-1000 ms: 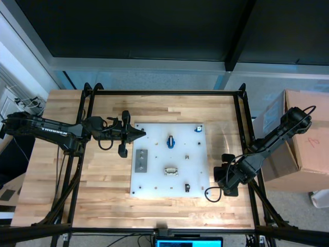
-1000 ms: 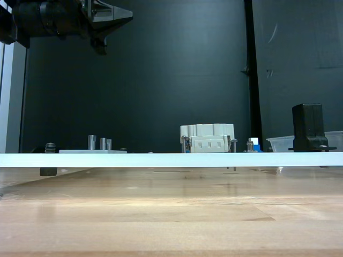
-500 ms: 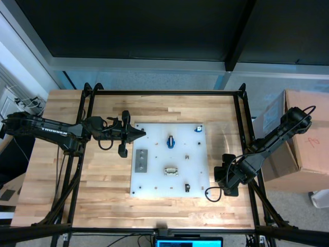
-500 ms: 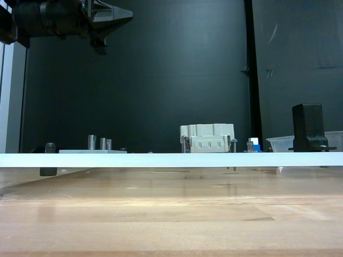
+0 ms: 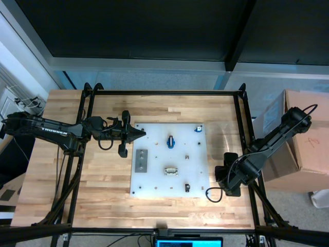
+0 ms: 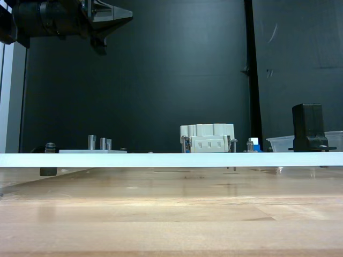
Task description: Remove the HAN10E connector from the taskboard and place in the container
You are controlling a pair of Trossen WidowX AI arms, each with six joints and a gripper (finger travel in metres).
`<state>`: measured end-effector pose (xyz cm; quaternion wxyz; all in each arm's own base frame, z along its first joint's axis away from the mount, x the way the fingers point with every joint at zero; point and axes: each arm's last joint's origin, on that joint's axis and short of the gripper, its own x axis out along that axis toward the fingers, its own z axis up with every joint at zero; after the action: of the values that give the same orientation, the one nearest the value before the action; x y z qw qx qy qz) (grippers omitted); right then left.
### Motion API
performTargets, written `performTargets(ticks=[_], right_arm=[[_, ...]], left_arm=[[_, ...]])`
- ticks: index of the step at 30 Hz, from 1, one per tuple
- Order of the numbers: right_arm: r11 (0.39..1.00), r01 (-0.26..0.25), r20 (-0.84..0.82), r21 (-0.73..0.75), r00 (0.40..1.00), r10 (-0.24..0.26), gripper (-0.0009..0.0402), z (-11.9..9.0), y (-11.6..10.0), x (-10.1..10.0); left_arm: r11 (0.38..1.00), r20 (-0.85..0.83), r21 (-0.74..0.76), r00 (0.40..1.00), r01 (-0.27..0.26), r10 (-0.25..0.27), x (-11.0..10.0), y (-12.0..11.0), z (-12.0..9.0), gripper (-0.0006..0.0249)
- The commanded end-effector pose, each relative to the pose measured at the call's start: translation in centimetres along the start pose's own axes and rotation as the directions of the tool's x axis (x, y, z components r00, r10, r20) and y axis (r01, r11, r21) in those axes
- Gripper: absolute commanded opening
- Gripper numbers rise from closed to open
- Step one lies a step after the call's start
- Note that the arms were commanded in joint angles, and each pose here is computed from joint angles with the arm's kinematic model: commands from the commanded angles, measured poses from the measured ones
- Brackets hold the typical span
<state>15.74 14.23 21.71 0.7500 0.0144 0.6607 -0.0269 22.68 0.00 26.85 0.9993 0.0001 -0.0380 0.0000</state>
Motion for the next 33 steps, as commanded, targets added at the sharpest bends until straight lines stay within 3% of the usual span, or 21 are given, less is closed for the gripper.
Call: performTargets(ticks=[1, 13, 33], right_arm=[[1.000, -0.007, 0.010, 0.002, 1.000, 0.007, 0.0286, 0.4, 0.1, -2.1], [1.000, -0.027, 0.030, 0.007, 0.999, 0.027, 0.0287, 1.1, -0.1, -7.5], [1.000, -0.018, 0.023, -0.003, 1.000, 0.018, 0.0287, 1.0, -0.2, -7.3]], left_arm=[[1.000, 0.000, 0.000, 1.000, 0.000, 0.000, 0.0, 0.0, 0.0, 0.0000], [1.000, 0.000, 0.000, 1.000, 0.000, 0.000, 0.0, 0.0, 0.0, 0.0000], [1.000, 0.000, 0.000, 1.000, 0.000, 0.000, 0.0, 0.0, 0.0, 0.0000]])
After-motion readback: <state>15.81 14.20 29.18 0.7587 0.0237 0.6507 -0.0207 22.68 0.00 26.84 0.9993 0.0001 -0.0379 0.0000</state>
